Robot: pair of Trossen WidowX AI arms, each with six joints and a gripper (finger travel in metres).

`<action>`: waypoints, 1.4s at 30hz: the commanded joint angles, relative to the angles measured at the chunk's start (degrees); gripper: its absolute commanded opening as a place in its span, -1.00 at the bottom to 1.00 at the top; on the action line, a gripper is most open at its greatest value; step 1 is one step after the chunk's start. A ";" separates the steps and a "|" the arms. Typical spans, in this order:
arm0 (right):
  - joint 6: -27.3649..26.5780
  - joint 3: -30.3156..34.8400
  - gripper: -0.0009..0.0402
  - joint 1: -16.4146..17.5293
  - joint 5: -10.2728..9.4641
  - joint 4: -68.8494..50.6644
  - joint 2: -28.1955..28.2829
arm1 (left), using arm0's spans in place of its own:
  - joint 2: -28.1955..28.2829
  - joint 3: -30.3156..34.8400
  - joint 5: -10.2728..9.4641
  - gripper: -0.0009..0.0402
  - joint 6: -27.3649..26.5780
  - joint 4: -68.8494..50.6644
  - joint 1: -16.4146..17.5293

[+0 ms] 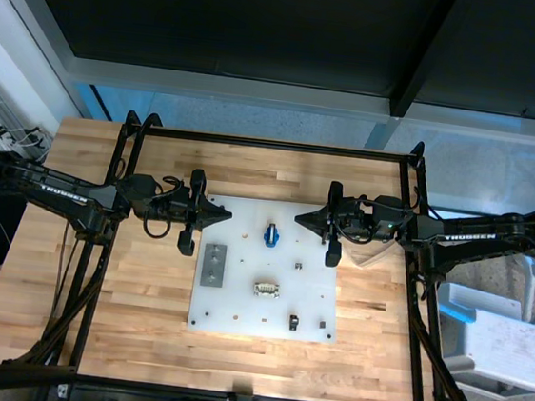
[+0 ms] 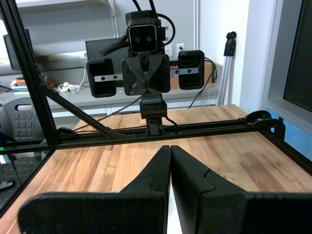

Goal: Pick the 16mm bar from the taskboard and place it in the container

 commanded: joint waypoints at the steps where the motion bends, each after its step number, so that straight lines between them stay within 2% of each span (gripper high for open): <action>1: 0.02 0.00 -0.96 0.15 0.00 0.02 0.02 | 0.02 0.02 0.02 -0.96 0.02 0.00 -0.02; 14: 0.15 0.61 -0.96 0.15 -0.04 -1.57 0.02 | 0.00 0.02 0.02 -0.96 0.02 0.00 0.00; 25: 0.17 10.93 -0.96 0.26 0.07 -30.42 0.15 | 0.02 0.02 0.02 -0.96 0.02 0.00 -0.02; 34: 1.09 17.27 -0.96 1.40 0.35 -47.67 0.17 | 0.02 0.02 0.02 -0.96 0.02 0.00 -0.02; 37: 1.51 19.39 -0.96 1.66 1.60 -53.62 0.76 | 0.00 0.02 0.02 -0.96 0.02 0.00 -0.02; 42: 1.79 23.37 -0.96 1.86 1.57 -62.79 4.09 | 0.02 0.02 0.02 -0.96 0.02 0.00 0.00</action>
